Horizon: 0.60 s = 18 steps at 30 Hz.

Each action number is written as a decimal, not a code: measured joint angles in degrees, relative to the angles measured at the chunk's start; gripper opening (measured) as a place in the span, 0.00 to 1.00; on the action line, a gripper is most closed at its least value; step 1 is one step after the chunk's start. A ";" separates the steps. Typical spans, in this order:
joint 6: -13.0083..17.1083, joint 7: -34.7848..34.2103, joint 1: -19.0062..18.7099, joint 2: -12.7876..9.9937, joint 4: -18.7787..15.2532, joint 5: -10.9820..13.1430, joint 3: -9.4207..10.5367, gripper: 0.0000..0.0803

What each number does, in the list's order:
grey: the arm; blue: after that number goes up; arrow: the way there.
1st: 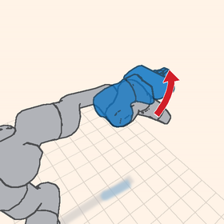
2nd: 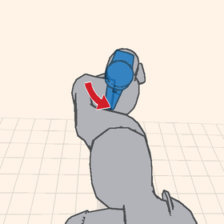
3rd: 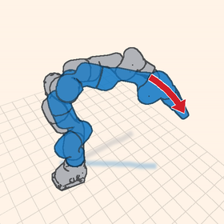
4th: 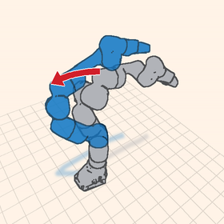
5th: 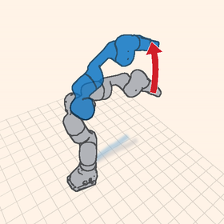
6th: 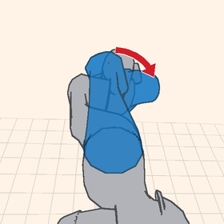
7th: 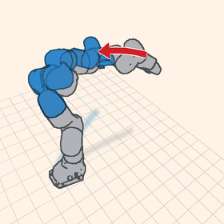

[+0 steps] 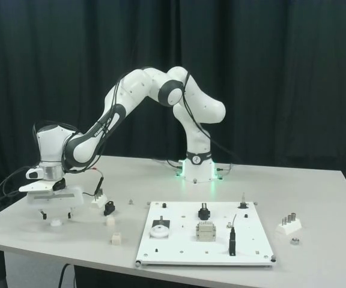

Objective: Pick medium gear.

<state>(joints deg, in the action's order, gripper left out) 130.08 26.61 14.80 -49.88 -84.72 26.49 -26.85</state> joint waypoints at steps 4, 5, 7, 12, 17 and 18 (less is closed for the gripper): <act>0.09 0.00 0.14 -0.70 0.72 0.15 0.00 1.00; 0.09 0.00 0.19 -0.90 0.93 0.19 0.00 1.00; 0.09 0.00 0.28 -1.26 1.31 0.29 0.00 1.00; 0.09 0.00 0.47 -2.15 2.24 0.69 0.00 1.00; 0.09 0.00 0.59 -2.90 2.97 1.03 0.00 1.00; 0.09 0.00 0.61 -3.02 3.08 1.06 0.00 1.00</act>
<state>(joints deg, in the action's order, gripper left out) 130.17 26.61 15.41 -52.90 -81.64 27.55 -26.85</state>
